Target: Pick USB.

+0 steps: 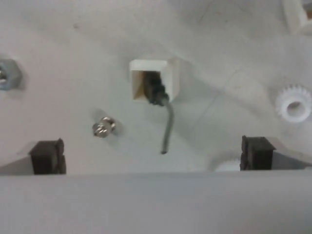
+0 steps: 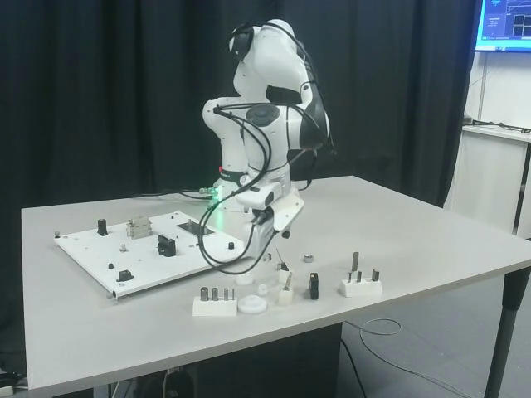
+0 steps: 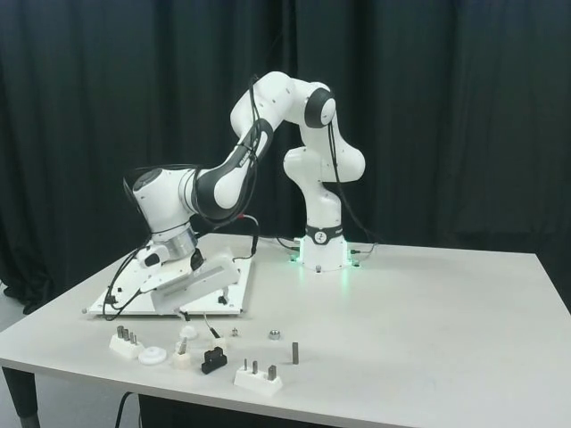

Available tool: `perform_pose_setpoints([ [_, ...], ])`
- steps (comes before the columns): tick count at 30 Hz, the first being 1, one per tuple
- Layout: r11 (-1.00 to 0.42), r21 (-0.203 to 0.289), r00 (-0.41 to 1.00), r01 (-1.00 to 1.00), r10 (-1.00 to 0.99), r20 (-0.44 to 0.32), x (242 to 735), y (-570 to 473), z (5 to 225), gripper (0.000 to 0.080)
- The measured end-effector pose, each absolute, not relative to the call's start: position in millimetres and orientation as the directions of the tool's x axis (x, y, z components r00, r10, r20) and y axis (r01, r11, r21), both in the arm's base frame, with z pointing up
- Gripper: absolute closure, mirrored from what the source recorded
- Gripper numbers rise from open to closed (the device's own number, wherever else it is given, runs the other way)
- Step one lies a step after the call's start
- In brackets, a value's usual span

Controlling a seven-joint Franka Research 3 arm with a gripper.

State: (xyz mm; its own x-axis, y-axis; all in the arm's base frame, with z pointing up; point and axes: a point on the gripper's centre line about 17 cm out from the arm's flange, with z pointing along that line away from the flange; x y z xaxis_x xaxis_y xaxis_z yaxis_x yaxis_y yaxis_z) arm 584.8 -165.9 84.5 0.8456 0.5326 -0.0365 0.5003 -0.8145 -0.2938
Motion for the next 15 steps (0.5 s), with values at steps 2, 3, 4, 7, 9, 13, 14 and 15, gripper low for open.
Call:
perform_pose_setpoints([
  [2, -0.811, -0.290, 0.841, 0.509, 0.540, -0.033, 588, -167, 81, 0.0003],
  [3, -0.809, -0.289, 0.840, 0.512, 0.542, -0.031, 589, -167, 79, 0.0003],
  [4, -0.807, -0.290, 0.839, 0.514, 0.544, -0.027, 591, -166, 77, 0.0003],
  [7, -0.799, -0.290, 0.832, 0.527, 0.554, -0.014, 596, -165, 71, 0.0003],
  [9, -0.793, -0.291, 0.828, 0.535, 0.561, -0.008, 598, -164, 67, 0.0003],
  [13, -0.787, -0.294, 0.821, 0.543, 0.570, -0.008, 600, -164, 60, 0.0002],
  [14, -0.785, -0.295, 0.820, 0.545, 0.573, -0.009, 600, -164, 59, 0.0002],
  [15, -0.783, -0.295, 0.818, 0.547, 0.575, -0.009, 600, -165, 57, 0.0002],
])
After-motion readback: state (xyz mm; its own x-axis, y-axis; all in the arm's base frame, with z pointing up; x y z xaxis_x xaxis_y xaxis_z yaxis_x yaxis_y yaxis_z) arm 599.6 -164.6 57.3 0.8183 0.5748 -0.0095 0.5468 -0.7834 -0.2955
